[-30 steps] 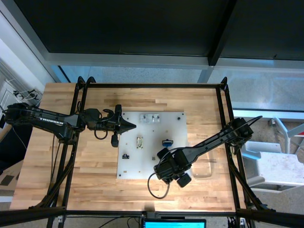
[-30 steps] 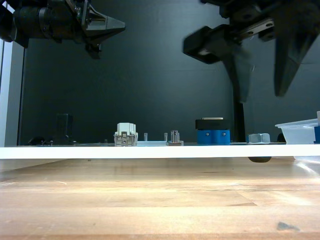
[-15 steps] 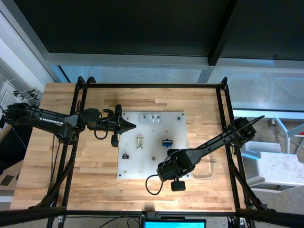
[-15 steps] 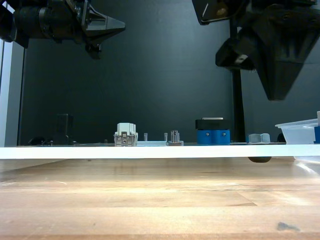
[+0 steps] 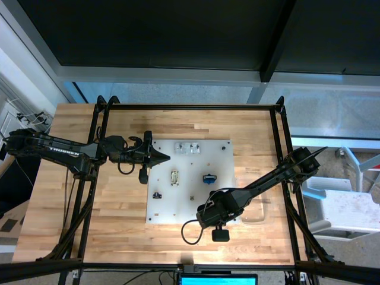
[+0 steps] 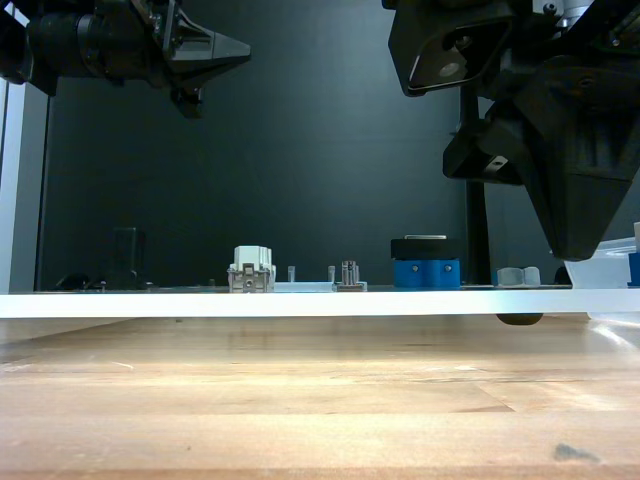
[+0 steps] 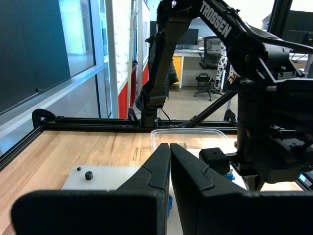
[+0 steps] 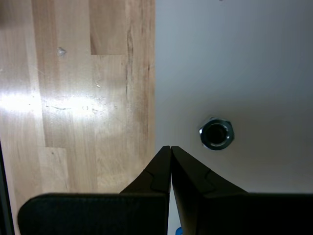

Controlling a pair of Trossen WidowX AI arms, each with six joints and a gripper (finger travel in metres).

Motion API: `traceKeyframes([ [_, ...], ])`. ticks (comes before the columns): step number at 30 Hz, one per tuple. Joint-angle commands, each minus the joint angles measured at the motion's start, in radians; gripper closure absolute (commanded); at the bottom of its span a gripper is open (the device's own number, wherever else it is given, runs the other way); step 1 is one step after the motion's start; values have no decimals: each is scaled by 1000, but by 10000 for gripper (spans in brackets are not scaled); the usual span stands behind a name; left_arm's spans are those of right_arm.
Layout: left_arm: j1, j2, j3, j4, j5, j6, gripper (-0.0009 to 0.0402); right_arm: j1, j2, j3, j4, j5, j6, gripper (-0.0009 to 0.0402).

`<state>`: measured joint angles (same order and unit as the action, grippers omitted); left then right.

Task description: Unfasten the M12 fastener and place in the container

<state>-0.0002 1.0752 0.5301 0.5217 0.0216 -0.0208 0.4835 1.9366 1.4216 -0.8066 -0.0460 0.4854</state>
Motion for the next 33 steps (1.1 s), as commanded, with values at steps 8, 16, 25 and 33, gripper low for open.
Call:
traceKeyframes([
  [8, 0, 0, 0, 0, 0, 0, 393, -12, 1, -15, 14, 38, 0, 393],
  [16, 0, 0, 0, 0, 0, 0, 393, -13, 1, -26, 16, 46, 1, 393],
  [25, 0, 0, 0, 0, 0, 0, 393, -14, 1, -26, 19, 55, 1, 393],
  [33, 0, 0, 0, 0, 0, 0, 393, -15, 1, -26, 7, 56, 0, 393],
])
